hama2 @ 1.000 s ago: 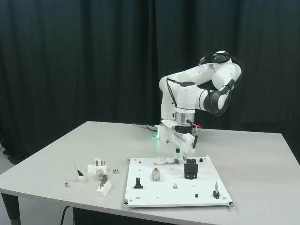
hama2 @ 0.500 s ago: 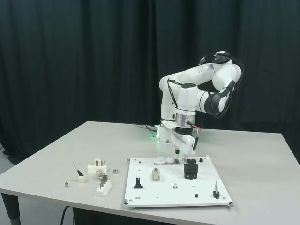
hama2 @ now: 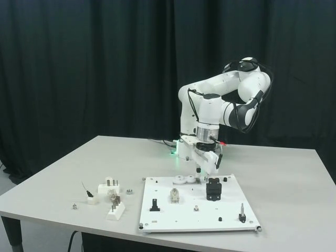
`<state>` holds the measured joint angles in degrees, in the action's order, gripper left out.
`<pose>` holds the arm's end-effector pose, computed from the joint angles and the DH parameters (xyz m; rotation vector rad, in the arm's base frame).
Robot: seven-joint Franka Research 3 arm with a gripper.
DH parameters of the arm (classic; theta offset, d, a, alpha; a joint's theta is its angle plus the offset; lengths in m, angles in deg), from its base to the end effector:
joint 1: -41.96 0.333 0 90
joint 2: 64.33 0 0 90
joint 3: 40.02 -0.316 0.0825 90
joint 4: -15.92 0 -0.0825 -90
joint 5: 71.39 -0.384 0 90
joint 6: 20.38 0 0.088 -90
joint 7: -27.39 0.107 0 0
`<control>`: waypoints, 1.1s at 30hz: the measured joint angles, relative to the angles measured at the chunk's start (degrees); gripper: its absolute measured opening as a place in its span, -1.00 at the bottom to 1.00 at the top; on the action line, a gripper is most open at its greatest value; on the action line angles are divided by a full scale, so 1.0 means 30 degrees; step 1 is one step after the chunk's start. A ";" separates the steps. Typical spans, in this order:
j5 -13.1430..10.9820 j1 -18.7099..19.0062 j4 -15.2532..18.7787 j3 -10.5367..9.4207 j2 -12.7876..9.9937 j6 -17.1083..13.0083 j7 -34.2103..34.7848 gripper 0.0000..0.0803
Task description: Insert small gear.
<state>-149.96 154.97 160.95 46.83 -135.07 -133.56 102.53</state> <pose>0.4032 0.1411 0.2322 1.9228 -2.4773 0.1702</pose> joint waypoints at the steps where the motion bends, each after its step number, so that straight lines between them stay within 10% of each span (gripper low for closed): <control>1: 0.0002 0.0000 0.0000 0.0001 0.0000 -0.0001 0.0000 0.99; 33: 0.0145 -0.0235 0.0052 -0.0125 0.0000 -0.0379 -0.0001 0.99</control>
